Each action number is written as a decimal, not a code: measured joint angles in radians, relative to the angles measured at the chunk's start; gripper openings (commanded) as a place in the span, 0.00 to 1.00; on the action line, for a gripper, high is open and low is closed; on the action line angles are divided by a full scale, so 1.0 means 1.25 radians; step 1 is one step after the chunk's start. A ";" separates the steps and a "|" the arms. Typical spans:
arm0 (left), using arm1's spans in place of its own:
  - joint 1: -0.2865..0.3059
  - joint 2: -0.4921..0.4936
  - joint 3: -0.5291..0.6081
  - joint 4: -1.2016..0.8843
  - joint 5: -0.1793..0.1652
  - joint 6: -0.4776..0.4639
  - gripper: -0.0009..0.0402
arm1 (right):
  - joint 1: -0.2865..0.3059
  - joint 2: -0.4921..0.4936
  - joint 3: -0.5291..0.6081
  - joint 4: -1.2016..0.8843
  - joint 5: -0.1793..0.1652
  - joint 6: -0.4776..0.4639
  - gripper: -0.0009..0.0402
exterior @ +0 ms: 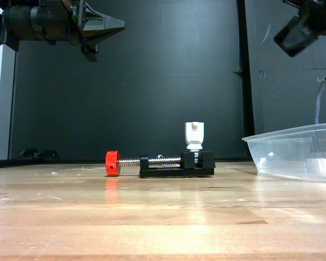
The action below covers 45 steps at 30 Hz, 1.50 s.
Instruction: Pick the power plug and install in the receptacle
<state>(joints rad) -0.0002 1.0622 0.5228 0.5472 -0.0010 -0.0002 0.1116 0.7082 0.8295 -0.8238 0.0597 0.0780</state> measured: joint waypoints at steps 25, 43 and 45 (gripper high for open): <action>0.000 0.000 0.000 0.000 0.000 0.000 0.02 | 0.168 0.082 0.005 -0.203 0.066 0.142 0.20; 0.000 0.000 0.000 0.000 0.000 0.000 0.02 | 0.179 0.183 -0.025 -0.129 0.089 0.181 0.52; 0.000 0.000 0.000 0.000 0.000 0.000 0.02 | 0.184 0.193 -0.036 -0.103 0.082 0.183 0.53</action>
